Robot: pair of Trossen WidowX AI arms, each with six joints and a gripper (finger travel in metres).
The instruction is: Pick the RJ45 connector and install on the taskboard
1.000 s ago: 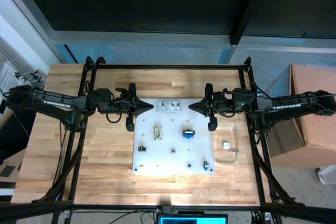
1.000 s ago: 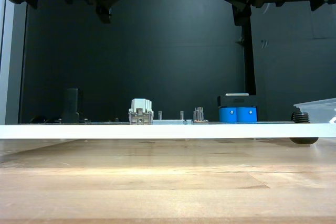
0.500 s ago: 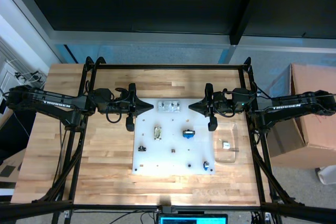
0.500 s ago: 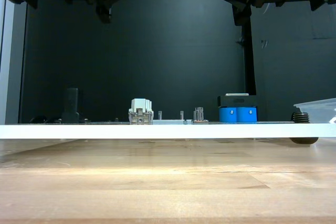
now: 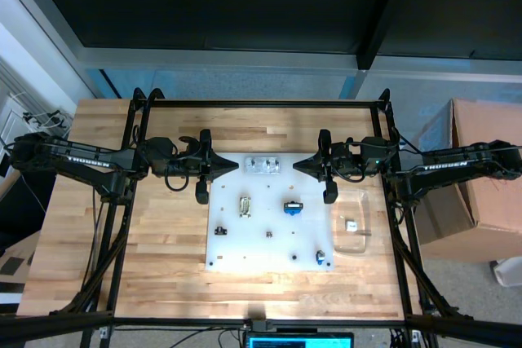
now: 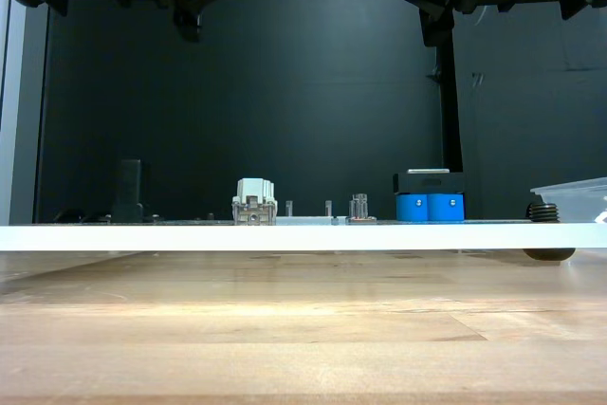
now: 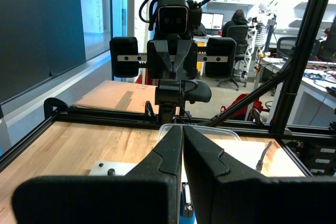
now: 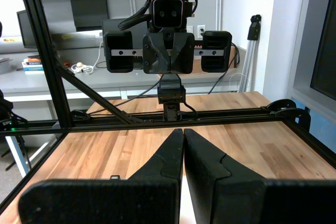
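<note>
Two black robot arms hang level, high above a pale wooden table (image 5: pixel 163 242), tips pointing inward at each other. At the left, the left gripper (image 5: pixel 232 167) hovers over the far left edge of a flat white task board (image 5: pixel 245 242); its fingers are pressed together on nothing. Across the board, the right gripper (image 5: pixel 298 165) hovers over the far right edge, fingers likewise together and empty.

At the board's near right corner sits the small blue jack (image 5: pixel 321 257); whether the top shows bare or covered, I cannot tell. To its right, a clear plastic tray (image 5: pixel 367 201) holds a small white block (image 5: pixel 351 224).

The connector, a small clear plug on a grey cable, is in neither gripper, and I cannot tell where it lies or how it looks. If it is in the tray, the step in hand is the pick: the right gripper would need to open and descend there.
</note>
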